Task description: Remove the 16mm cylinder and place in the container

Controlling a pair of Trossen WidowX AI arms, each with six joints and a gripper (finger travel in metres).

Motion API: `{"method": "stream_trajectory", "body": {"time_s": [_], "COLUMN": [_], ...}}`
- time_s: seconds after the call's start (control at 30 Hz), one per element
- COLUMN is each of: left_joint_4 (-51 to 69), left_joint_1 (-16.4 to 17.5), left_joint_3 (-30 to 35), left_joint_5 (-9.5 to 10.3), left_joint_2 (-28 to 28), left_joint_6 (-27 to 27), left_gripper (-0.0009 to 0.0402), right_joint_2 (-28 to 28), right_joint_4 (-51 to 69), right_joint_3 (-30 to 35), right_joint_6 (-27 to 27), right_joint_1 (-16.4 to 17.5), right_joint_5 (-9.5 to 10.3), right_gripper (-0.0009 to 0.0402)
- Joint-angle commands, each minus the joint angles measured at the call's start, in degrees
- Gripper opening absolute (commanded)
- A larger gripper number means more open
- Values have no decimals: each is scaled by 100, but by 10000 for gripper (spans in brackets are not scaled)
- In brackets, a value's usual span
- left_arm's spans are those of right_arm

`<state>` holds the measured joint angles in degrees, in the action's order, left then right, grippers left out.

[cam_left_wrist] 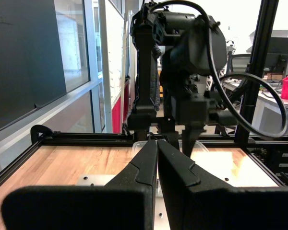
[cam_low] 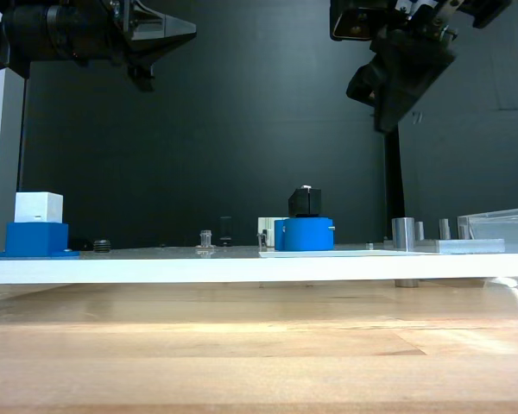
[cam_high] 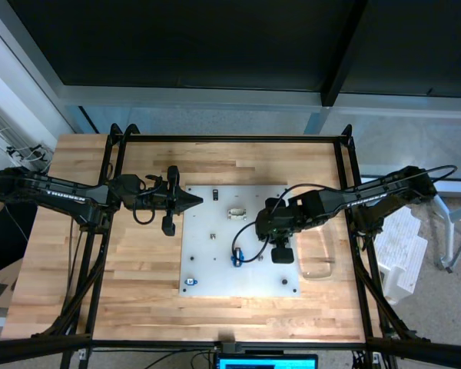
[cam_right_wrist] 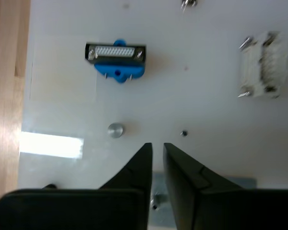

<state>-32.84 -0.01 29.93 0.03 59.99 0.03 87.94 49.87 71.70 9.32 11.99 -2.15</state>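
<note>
The 16mm cylinder (cam_right_wrist: 115,130) stands upright in the white board (cam_right_wrist: 62,86), its round metal top showing beside and ahead of my right gripper's tips. The low view shows the cylinder (cam_low: 403,235) as a short grey post. My right gripper (cam_right_wrist: 157,147) hangs above the board (cam_high: 215,261), pointing down, its fingers almost together and holding nothing. It sits high over the post in the low view (cam_low: 387,121). The container (cam_high: 320,258) is a clear tray lying on the wood just right of the board. My left gripper (cam_high: 197,198) is parked shut at the board's left edge.
A blue connector (cam_right_wrist: 116,61) and a white connector (cam_right_wrist: 263,64) are fixed to the board. A grey metal block (cam_low: 466,246) with thin pegs lies under the right gripper. A blue part with a cable (cam_high: 237,260) and a blue-and-white part (cam_high: 188,282) stand nearer. A black frame (cam_high: 230,139) rings the table.
</note>
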Motion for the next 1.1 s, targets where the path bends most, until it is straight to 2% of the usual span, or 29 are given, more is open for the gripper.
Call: {"method": "stream_trajectory", "body": {"time_s": [0.03,0.07,0.3,0.33,0.53,0.7,1.1], "left_joint_4": [0,0,0,-2,-2,-2,0], "left_joint_1": [2,2,2,0,2,0,2], "left_joint_3": [2,2,2,2,2,2,2], "left_joint_5": [-2,-2,-2,-2,-2,0,-2], "left_joint_2": [2,2,2,2,2,2,2], "left_joint_6": [0,0,2,0,2,2,0], "left_gripper": [0,0,0,0,0,0,0], "right_joint_2": [153,177,337,350,651,907,1281], "right_joint_4": [164,181,234,280,297,278,118], "right_joint_3": [107,111,131,153,238,348,538], "right_joint_6": [144,223,595,651,739,848,1001], "right_joint_1": [57,81,175,197,323,444,577], "right_joint_5": [-76,-136,-181,-247,-286,-284,-284], "right_gripper": [68,79,155,164,202,205,177]}}
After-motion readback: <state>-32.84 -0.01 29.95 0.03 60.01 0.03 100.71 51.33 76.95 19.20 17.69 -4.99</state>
